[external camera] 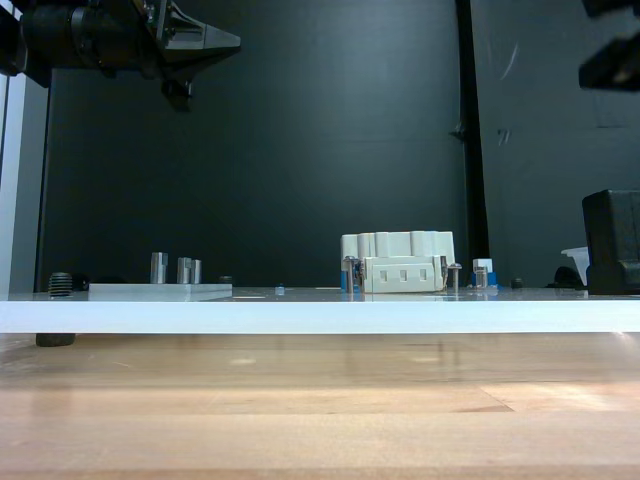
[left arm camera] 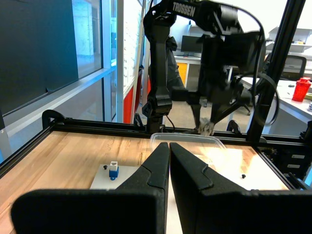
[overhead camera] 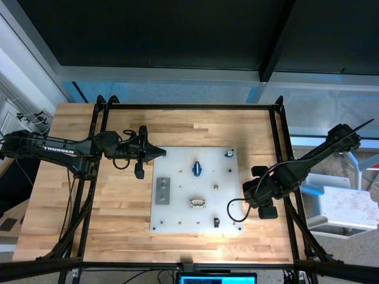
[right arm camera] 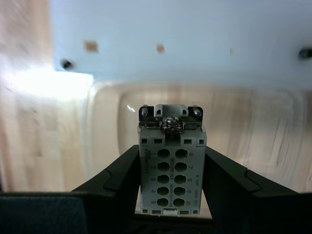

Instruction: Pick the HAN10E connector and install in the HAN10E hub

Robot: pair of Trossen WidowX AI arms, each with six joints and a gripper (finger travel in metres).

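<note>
Presently held: HAN10E connector (right arm camera: pixel 170 151), clamped in the right end effector (right arm camera: pixel 171 168), judged ready for transfer.
Carry position: just beyond the white board's (overhead camera: pixel 177 222) right edge, above a clear tray (right arm camera: pixel 243 126).
HAN10E hub (overhead camera: pixel 198 203): on the board, near its front edge, unoccupied.
Left end effector (overhead camera: pixel 159 152): closed, empty, high over the board's left edge; judged parked.
Surface (overhead camera: pixel 112 225): pale wood, black frame rails (overhead camera: pixel 279 154); dark wall (external camera: pixel 330 120) behind.

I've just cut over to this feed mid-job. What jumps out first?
The right gripper is shut on the HAN10E connector, its numbered pin face toward the wrist camera, above a clear tray beside the right edge of the white board. The HAN10E hub sits on the board toward its near edge. The left gripper, fingers shut, hovers high over the board's left edge.
</note>
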